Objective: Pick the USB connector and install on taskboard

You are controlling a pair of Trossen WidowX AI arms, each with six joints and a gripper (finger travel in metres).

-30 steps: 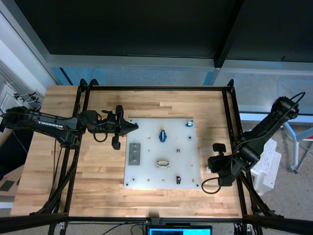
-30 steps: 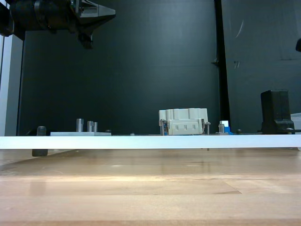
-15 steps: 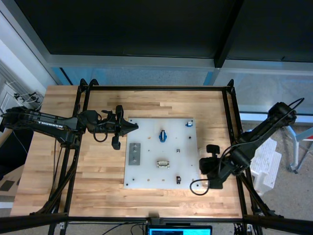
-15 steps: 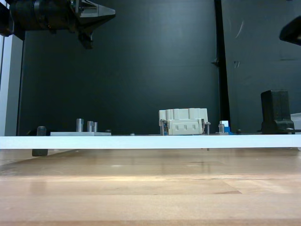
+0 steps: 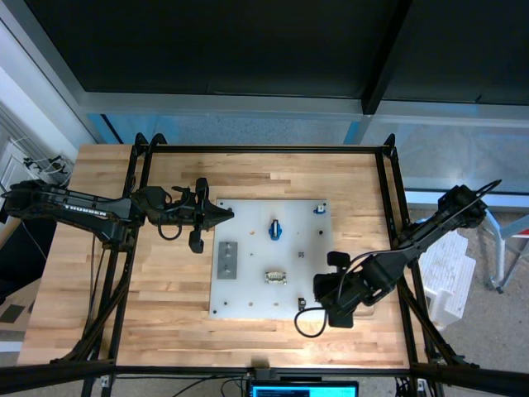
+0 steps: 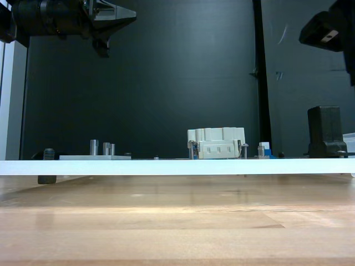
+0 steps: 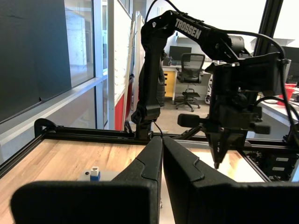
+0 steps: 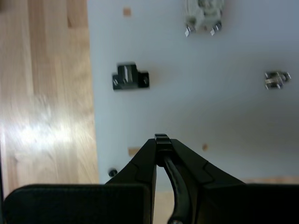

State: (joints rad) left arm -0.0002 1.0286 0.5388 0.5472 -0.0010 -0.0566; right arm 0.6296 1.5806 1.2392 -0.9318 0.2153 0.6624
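Right claw (image 8: pixel 161 145) is shown with its fingers pressed together, and a tiny dark piece, taken to be the USB connector (image 8: pixel 161 137), is pinched at their very tips. The connector is held in the air above the taskboard (image 8: pixel 219 112), over bare white plate near the board's edge. Nothing on the board is touched by it.

The pick is judged complete, and the carry toward the mounting place is judged to be the step in hand. A small black fitting (image 8: pixel 130 77) stands closest ahead of the claw and is thought likely to be the receiving port, though this cannot be confirmed. The next move would call for the connector to be brought squarely over that port. Its axis would then need to be lined up with the opening before it is pushed in. A firm pinch would be needed so that so small a part is not twisted between the tips.

Further out on the plate, the silver multi-pin socket (image 8: pixel 202 14) and a small metal fitting (image 8: pixel 276 78) are seen, well apart from the claw. Bare wood of the tabletop (image 8: pixel 46 93) lies beside the board.

Left claw (image 5: pixel 220 213) is held high beside the far left edge of the board. Its fingers (image 7: pixel 149 163) are closed on each other, nothing is gripped between them, and it is judged parked.
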